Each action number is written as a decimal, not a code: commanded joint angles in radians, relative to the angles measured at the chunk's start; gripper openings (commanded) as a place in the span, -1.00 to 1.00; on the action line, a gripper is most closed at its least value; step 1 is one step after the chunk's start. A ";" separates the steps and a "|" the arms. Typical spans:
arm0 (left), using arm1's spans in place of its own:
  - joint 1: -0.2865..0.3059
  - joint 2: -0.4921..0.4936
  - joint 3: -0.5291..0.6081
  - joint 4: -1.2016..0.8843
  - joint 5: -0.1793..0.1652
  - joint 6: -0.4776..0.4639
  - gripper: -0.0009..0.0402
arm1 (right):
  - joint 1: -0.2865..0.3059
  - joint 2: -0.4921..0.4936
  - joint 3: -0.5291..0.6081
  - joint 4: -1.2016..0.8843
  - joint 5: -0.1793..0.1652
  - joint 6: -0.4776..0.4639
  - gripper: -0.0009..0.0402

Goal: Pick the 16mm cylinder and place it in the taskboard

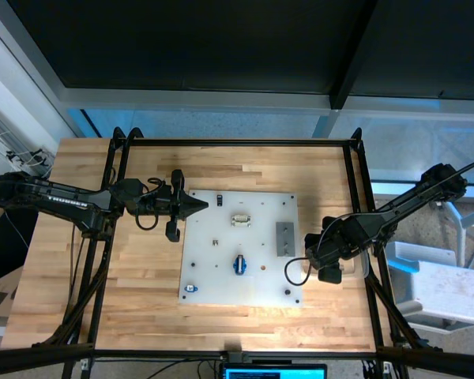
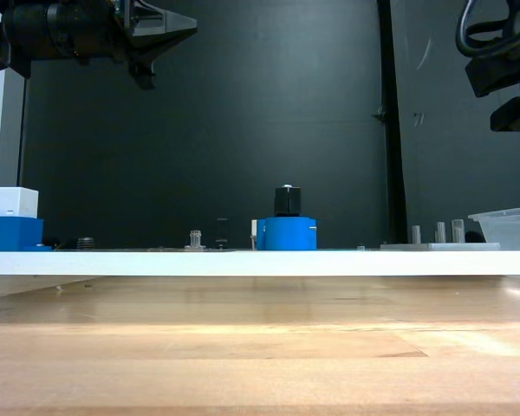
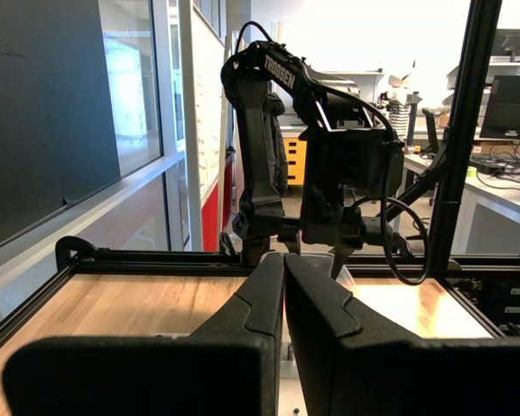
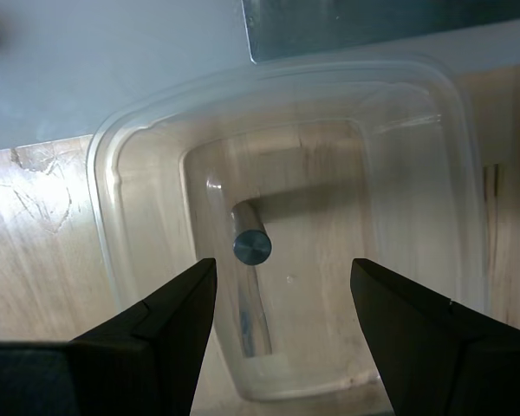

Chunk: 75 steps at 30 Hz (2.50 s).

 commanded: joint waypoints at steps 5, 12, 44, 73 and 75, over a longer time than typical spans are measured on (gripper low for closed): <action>0.000 0.000 0.000 0.000 0.000 0.000 -0.96 | 0.010 0.000 -0.049 0.068 0.000 0.008 0.09; 0.000 0.000 0.000 0.000 0.000 0.000 -0.96 | 0.021 0.026 -0.072 0.090 0.000 0.007 0.09; 0.000 0.000 0.000 0.000 0.000 0.000 -0.96 | 0.023 0.032 -0.188 0.249 0.000 0.004 -0.15; 0.000 0.000 0.000 0.000 0.000 0.000 -0.96 | 0.023 0.032 -0.188 0.250 0.000 0.003 -0.90; 0.000 0.000 0.000 0.000 0.000 0.000 -0.96 | 0.023 0.029 -0.188 0.250 0.000 0.003 -0.90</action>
